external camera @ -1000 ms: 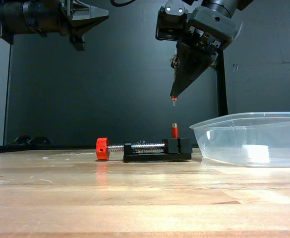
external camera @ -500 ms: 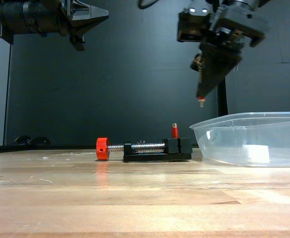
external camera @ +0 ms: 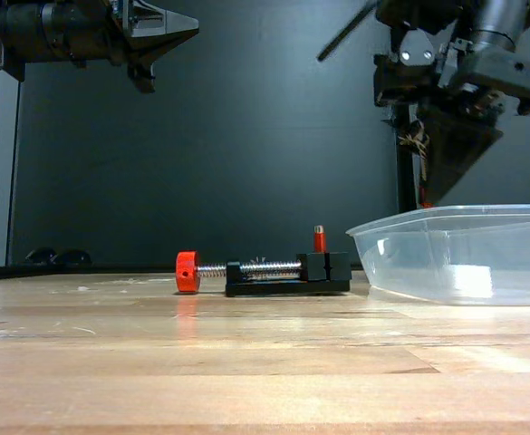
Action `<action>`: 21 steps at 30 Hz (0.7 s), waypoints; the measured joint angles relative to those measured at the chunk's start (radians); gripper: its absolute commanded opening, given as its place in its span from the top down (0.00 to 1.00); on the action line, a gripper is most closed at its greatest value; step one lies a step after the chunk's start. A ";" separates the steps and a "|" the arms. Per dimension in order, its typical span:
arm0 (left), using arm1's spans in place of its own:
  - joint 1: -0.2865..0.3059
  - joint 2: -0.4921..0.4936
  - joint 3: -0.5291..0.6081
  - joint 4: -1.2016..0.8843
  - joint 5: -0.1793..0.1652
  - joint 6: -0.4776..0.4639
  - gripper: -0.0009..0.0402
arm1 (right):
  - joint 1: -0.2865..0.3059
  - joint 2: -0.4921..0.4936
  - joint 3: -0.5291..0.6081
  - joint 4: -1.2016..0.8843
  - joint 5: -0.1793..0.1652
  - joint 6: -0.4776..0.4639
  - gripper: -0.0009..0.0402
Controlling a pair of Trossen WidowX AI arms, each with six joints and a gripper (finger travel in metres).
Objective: Remove the RCA connector from the receptacle and place in the container
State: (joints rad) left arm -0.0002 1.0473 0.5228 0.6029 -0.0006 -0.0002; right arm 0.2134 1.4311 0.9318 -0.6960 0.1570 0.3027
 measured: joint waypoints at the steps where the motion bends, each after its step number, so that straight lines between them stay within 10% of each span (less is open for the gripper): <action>1: 0.000 0.000 0.000 0.000 0.000 0.000 0.98 | 0.000 0.000 -0.007 0.001 0.000 0.006 0.92; 13: 0.000 0.000 0.000 0.000 0.000 0.000 0.98 | 0.003 0.000 -0.027 0.008 0.008 0.029 0.63; 21: 0.000 0.000 0.000 0.000 0.000 0.000 0.98 | 0.003 -0.007 -0.027 0.008 0.008 0.028 0.63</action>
State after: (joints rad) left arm -0.0002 1.0473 0.5224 0.6025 -0.0010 0.0002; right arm 0.2161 1.4239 0.9047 -0.6880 0.1646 0.3309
